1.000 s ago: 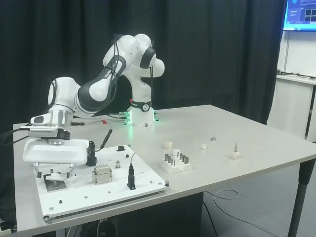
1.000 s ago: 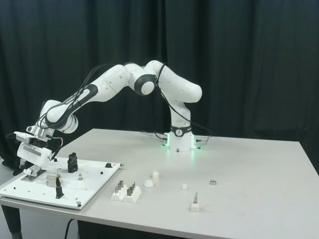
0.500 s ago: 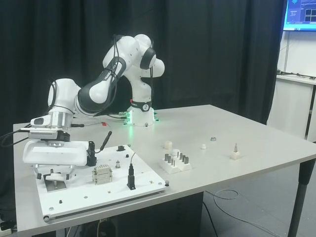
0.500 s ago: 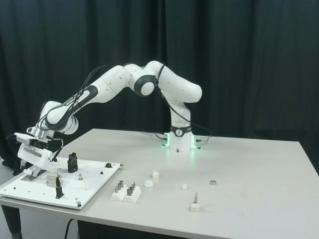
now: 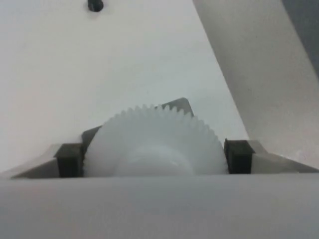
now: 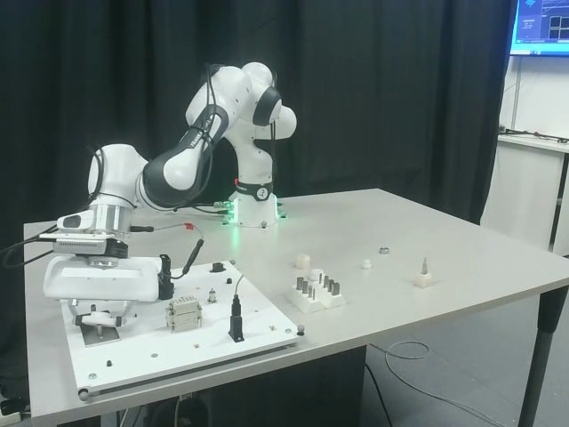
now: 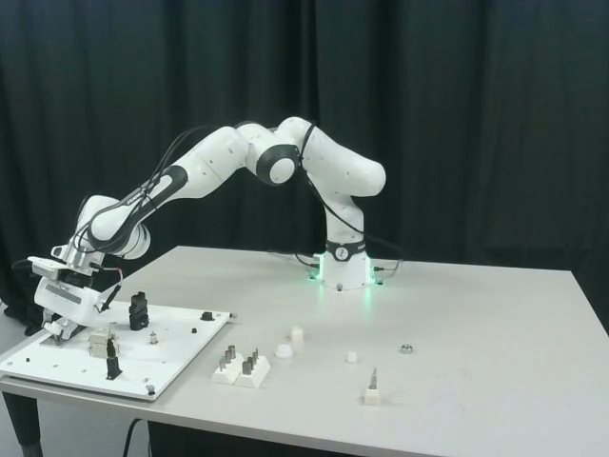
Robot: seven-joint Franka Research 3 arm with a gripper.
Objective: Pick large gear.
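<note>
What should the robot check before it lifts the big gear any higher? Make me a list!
1. Gear between the fingers: ok. The large gear sits between the two black pads of the gripper.
2. Jaws closed on the gear: ok. Both pads look pressed to its toothed rim.
3. Gear centred in the grip: ok, about even on both sides.
4. Gear clear of the white board: cannot tell; the room views hide the underside.
5. Room above to lift: ok. Nothing hangs over the gripper in either room view.
6. Nearby black connector: ok, it stands beside the gripper, apart from it.
</note>
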